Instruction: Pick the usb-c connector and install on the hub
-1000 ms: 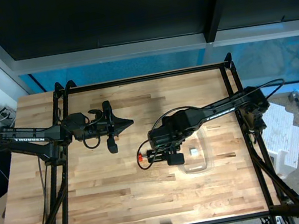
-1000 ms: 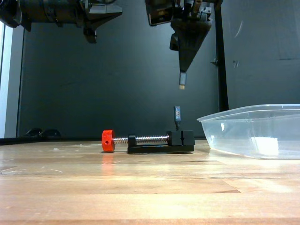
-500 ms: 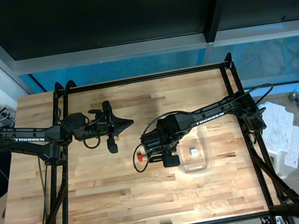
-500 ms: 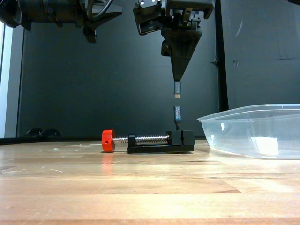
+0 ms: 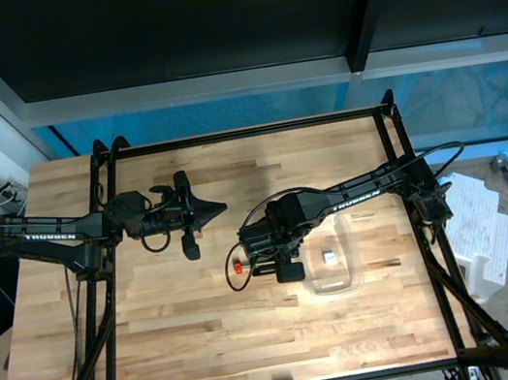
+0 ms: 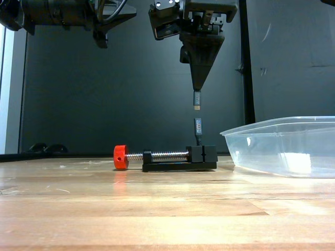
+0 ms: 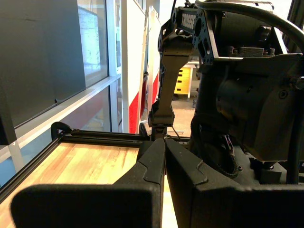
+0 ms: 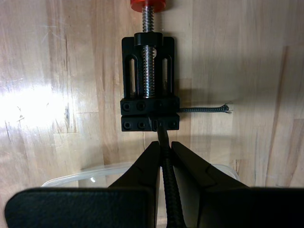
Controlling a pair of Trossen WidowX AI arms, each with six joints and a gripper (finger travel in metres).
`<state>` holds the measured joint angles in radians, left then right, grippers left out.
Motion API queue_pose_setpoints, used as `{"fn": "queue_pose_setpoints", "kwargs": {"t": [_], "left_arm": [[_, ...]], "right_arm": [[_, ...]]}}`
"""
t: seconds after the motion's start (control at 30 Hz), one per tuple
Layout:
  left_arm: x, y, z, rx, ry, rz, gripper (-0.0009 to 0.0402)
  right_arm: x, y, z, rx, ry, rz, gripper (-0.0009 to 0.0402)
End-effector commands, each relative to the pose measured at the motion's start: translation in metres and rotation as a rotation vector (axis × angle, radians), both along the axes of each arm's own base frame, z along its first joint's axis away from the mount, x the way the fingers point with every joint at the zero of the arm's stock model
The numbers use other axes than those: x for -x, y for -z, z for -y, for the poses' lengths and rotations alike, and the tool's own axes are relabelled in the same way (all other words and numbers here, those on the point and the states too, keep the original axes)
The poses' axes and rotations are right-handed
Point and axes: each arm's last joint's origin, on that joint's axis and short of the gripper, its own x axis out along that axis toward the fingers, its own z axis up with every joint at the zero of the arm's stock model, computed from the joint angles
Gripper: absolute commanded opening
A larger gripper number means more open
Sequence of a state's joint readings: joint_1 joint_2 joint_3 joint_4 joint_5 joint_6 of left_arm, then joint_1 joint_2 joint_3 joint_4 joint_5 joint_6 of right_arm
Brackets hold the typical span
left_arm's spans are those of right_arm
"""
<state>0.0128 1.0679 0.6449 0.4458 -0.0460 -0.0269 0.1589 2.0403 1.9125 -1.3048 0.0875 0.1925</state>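
The hub (image 6: pixel 178 157), a black block with an orange-red tip (image 5: pixel 238 267), lies on the table with its thin stem (image 6: pixel 198 127) standing upright. In the low view my right gripper (image 6: pixel 197 88) hangs straight above that stem, shut on the usb-c connector (image 6: pixel 197 99), whose pale tip sits a small gap above the stem's top. The right wrist view shows the fingers (image 8: pixel 151 159) pinching the dark plug and its cable just beside the hub (image 8: pixel 149 111). My left gripper (image 5: pixel 218 208) is parked high at the left with its fingers (image 7: pixel 154 159) pressed together, holding nothing.
A clear plastic tray (image 6: pixel 282 149) stands right of the hub, with a tiny white block (image 5: pixel 329 257) inside it. A short black cord (image 8: pixel 204 109) sticks out from the hub's side. A black frame borders the wooden table (image 5: pixel 180 331).
My right gripper has carried the connector left and down, from beside the stem to directly above it. Over the last half second it has barely moved. The left arm is still.
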Motion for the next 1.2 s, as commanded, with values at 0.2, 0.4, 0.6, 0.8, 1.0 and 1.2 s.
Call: {"fn": "queue_pose_setpoints", "kwargs": {"t": [0.2, 0.4, 0.6, 0.8, 1.0, 1.2], "left_arm": [[-0.0001, 0.0002, 0.0000, 0.000, 0.000, -0.003, 0.0000], [-0.0001, 0.0000, -0.0001, 0.000, 0.000, 0.000, 0.0000], [-0.0001, -0.0001, -0.0001, 0.000, 0.000, 0.000, 0.0000], [-0.0001, -0.0001, -0.0001, 0.000, 0.000, 0.000, 0.0000], [-0.0001, 0.0000, -0.0001, 0.000, 0.000, 0.000, 0.0000], [-0.0001, 0.0000, -0.0001, 0.000, 0.000, 0.000, 0.0000]], "right_arm": [[-0.0048, 0.0106, -0.0011, 0.002, 0.017, -0.031, 0.0000], [-0.0050, 0.0106, -0.0012, 0.001, 0.018, -0.029, 0.0000], [-0.0057, 0.0106, -0.0013, -0.001, 0.027, -0.021, 0.0000], [-0.0055, 0.0107, -0.0020, -0.002, 0.033, -0.021, 0.0000], [-0.0052, 0.0120, -0.0023, -0.003, 0.040, -0.025, 0.0000], [-0.0051, 0.0122, -0.0023, -0.003, 0.041, -0.025, 0.0000]]}}
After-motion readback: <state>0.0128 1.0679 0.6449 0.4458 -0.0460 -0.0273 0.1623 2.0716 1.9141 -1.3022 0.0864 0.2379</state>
